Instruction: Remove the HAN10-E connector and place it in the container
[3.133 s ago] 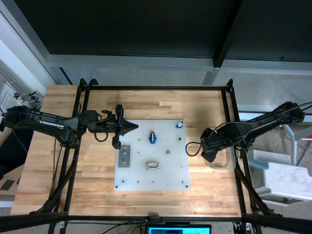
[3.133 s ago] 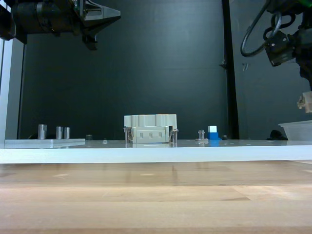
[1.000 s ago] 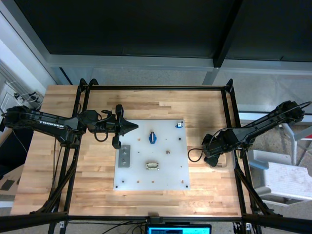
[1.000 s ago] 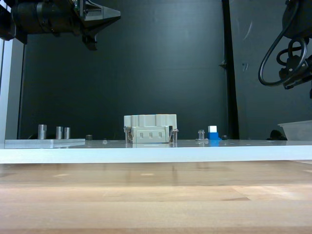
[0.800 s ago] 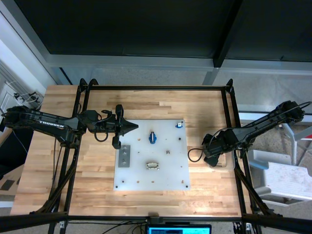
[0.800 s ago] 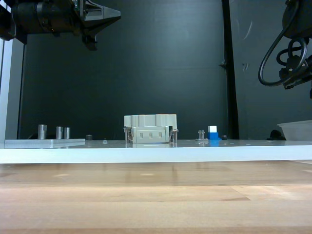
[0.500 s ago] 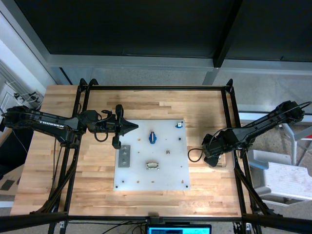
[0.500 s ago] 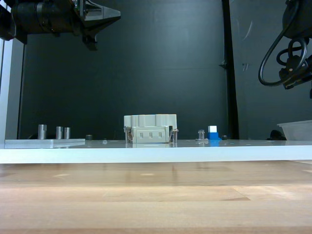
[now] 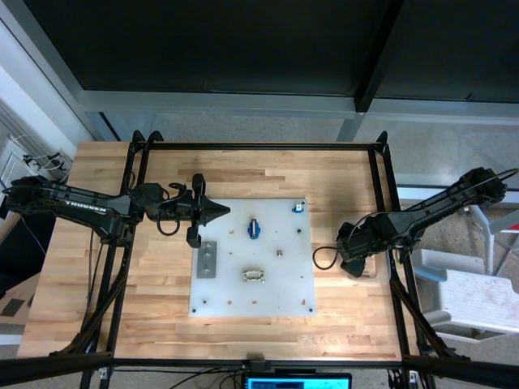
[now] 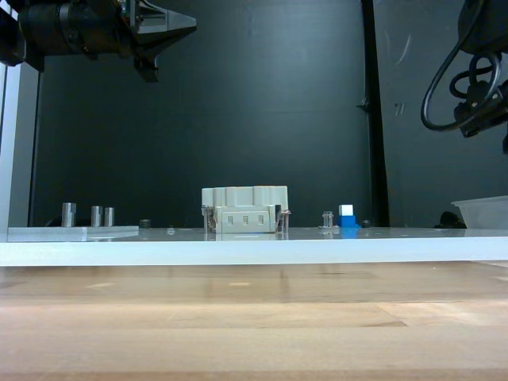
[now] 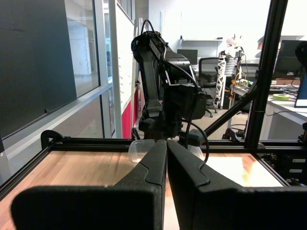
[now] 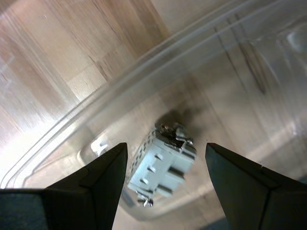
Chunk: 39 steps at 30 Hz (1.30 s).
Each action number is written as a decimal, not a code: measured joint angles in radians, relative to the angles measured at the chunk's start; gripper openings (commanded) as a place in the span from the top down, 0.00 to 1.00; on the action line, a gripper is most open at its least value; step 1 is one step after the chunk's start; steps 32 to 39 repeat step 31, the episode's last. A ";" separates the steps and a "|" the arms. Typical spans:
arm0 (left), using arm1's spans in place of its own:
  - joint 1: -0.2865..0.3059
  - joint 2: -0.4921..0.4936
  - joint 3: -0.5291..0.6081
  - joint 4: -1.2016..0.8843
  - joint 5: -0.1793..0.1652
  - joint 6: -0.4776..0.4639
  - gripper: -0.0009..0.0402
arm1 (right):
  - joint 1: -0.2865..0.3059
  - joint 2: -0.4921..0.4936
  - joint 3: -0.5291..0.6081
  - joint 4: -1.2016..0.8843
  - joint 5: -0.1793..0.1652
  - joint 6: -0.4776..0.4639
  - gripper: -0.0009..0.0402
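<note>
Right wrist view — HAN10-E connector (image 12: 163, 165) now released into container (image 12: 158, 55); right gripper (image 12: 165, 146) spread above it, left gripper (image 11: 166, 143) closed, parked far-left — task apparently done.

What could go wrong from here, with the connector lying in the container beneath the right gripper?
The open right gripper hangs close over the HAN10-E connector; withdrawing, a finger may catch the container wall and drag it. The shut left gripper, parked over the board, poses little risk.

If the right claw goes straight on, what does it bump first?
Probably the small grey-beige connector block lying in the clear plastic tub, below the open right gripper. The shut left gripper hovers above the white board.
</note>
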 measured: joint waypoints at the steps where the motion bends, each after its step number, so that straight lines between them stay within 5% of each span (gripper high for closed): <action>1: 0.000 0.000 0.000 0.000 0.000 0.000 0.98 | 0.000 0.000 0.008 -0.005 0.000 -0.004 0.47; 7: 0.000 0.000 0.000 0.000 0.000 0.000 0.98 | 0.000 0.000 0.047 -0.011 -0.042 -0.024 0.58; 23: 0.000 0.000 0.000 0.000 0.000 0.000 0.98 | 0.000 0.000 0.095 -0.012 -0.050 -0.047 0.86; 39: 0.000 0.000 0.000 0.000 0.000 0.000 0.98 | 0.000 0.000 0.095 -0.011 -0.049 -0.047 0.91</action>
